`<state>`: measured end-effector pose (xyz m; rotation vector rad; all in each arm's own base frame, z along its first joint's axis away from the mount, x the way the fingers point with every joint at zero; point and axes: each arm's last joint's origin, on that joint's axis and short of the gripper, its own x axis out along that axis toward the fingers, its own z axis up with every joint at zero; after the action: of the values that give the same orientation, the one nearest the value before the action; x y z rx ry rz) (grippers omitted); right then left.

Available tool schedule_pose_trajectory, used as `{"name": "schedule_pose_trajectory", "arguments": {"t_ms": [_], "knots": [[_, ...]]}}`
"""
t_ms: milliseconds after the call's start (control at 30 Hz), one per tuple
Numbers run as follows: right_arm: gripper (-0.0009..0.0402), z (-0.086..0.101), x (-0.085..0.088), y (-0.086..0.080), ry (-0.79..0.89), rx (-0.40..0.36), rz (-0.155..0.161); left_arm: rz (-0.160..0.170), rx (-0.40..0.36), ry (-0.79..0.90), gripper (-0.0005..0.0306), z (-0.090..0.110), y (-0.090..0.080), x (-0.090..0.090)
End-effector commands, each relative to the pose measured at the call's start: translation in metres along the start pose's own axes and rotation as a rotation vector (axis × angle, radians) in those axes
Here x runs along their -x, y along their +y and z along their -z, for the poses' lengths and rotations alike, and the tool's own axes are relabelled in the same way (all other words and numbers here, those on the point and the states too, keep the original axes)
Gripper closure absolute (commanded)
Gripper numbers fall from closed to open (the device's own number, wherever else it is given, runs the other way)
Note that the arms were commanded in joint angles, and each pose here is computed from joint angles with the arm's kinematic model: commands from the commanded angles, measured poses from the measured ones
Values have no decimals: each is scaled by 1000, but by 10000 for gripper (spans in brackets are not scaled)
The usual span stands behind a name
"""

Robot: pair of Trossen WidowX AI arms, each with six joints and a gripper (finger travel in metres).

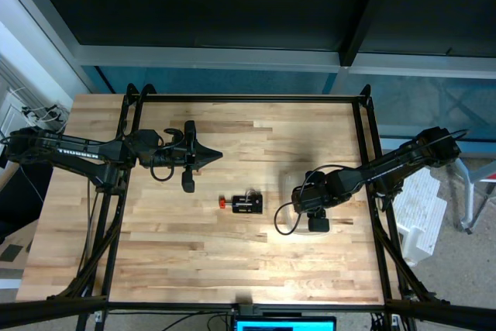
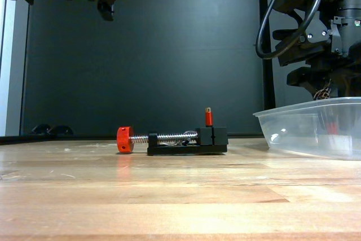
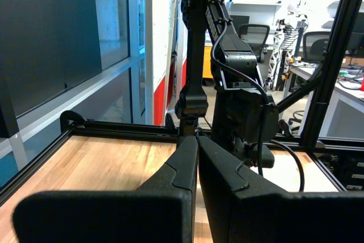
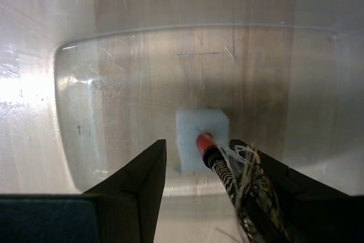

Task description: Pick the rca connector and install on the hub

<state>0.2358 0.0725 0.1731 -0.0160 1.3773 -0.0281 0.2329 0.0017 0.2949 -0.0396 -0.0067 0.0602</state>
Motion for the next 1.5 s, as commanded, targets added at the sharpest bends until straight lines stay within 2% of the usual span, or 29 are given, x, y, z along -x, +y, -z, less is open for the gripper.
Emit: {"name": "schedule_pose_trajectory", "arguments": {"t_ms": [33, 700, 1133, 1267, 1367, 1500], "knots": [[266, 0, 0, 0, -2, -1, 0, 0, 0, -1, 300, 0, 0, 0], [395, 2, -2, -1, 6, 0, 3, 0, 0, -1, 300, 0, 0, 0], [389, 2, 4, -1, -13, -2, -2, 0, 0, 0, 300, 0, 0, 0], [389, 1, 11, -2, -26, -2, -4, 0, 0, 0, 300, 0, 0, 0], [389, 0, 18, -3, -43, -5, 15, 0, 0, 0, 300, 0, 0, 0], [389, -2, 28, -3, -45, -5, 14, 0, 0, 0, 300, 0, 0, 0]]}}
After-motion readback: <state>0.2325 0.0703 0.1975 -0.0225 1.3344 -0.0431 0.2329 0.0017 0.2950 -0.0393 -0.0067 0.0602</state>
